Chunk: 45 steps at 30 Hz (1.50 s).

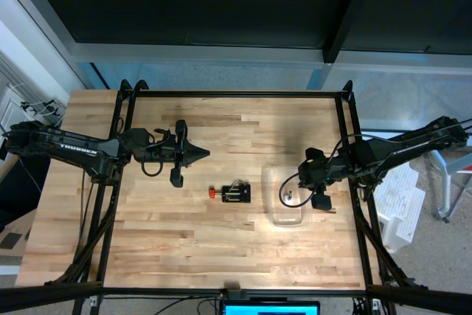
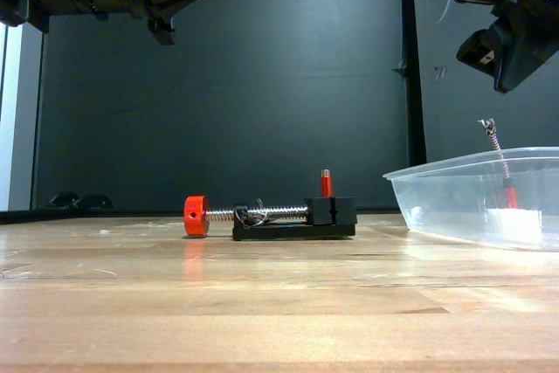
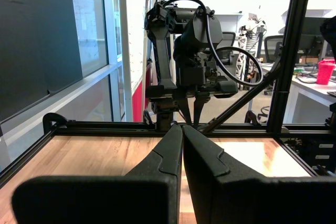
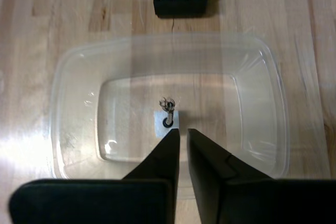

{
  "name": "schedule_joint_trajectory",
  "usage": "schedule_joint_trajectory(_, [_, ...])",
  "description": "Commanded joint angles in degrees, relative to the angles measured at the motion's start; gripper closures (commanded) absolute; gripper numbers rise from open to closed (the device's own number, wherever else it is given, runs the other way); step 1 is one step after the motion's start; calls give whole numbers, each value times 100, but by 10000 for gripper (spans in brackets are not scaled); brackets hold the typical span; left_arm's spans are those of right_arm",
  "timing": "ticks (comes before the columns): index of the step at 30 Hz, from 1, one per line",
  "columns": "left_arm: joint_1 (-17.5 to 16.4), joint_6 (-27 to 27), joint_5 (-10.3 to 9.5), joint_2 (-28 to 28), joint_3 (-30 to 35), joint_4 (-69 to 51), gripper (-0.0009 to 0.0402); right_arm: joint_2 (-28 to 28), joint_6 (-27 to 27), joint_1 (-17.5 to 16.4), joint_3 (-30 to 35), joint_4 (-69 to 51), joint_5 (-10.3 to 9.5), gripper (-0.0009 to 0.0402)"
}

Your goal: Pick the RCA connector and install on taskboard

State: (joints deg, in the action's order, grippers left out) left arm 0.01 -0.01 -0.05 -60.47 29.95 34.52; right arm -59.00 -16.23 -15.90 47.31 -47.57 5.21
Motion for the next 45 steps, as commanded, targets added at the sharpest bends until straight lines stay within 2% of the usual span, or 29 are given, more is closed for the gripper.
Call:
schedule_joint_trajectory(1, [0,0,2,-2,0,0,393,-133,-9,-17,-2,-13,35,337])
schedule_joint_trajectory(10, [0,0,2,-2,0,0,393,-560,-138,-103,-2,-28,101,250])
schedule_joint_trajectory(20, [0,0,2,-2,0,0,393,-1036,-197,-229,-2,90,131,202])
schedule_joint_trajectory(30, [0,0,2,-2,0,2,393,-1440,-236,-267,-2,330,146,196])
schedule_joint_trajectory(33, [0,0,2,-2,0,2,393,-1550,-236,-275,-4,350,273,196])
schedule_joint_trajectory(45, [0,0,2,-2,0,0,393,-1773,-260,-293,-210,813,267,196])
